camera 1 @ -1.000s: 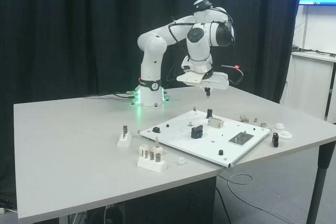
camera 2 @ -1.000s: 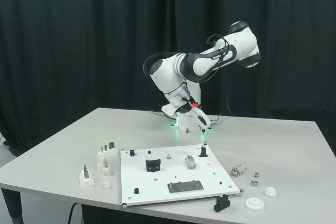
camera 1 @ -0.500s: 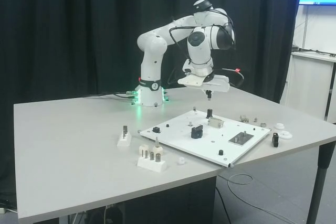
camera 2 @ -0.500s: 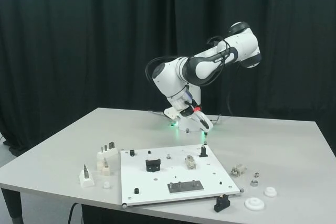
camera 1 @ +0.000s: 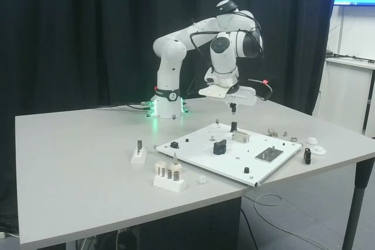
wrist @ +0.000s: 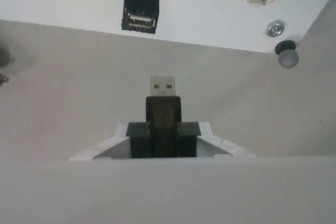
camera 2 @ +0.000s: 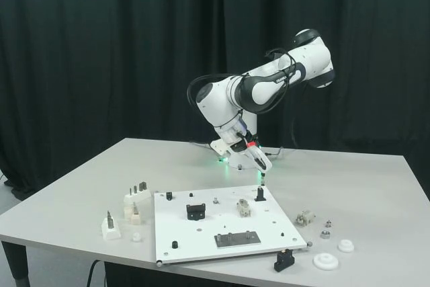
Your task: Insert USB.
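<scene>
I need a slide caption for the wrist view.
Claw holds the USB plug above the grey table, short of the black socket.

Grey table (camera 1: 70,150) against a black curtain (camera 1: 76,33). Two white fixture blocks (camera 1: 169,178) (camera 1: 139,155) with upright pins stand beside the white board (camera 1: 193,157). Two white discs (camera 2: 325,259) (camera 2: 346,246), a black clamp (camera 2: 285,260) and small metal fittings (camera 2: 306,218) lie off its far side.

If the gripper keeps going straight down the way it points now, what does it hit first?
Probably the bare grey table, just short of the white board's edge. The gripper holds the USB plug, whose tip would land first. The black socket lies farther on, though depth is unclear.
</scene>
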Robot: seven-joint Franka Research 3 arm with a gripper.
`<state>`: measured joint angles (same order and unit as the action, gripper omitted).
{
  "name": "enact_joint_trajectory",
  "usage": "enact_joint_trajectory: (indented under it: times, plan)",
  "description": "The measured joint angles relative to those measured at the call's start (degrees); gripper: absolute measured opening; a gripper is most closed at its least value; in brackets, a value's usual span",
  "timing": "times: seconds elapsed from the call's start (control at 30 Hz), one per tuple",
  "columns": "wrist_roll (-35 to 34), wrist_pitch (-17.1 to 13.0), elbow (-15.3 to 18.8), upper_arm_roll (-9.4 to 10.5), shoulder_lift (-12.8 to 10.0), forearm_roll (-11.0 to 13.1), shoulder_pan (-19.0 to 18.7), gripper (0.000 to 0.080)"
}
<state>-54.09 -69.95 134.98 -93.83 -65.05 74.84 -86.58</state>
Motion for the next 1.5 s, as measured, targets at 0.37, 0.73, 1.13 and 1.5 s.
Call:
enact_joint_trajectory:
  times: [0.37, 0.73, 1.13, 1.5]
  plan:
    - [-0.9, -1.2, -0.8, 0.38, -1.3, 0.6, 0.4, 0.0093]
    - [-1.3, -1.3, -2.5, 0.36, -2.2, 0.8, 2.6, 0.0093]
    - [-2.3, -0.4, -3.7, 0.7, -2.2, 1.6, 4.4, 0.0093]
    - [-3.1, -0.4, -4.0, 1.73, -2.2, 2.7, 4.8, 0.0093]
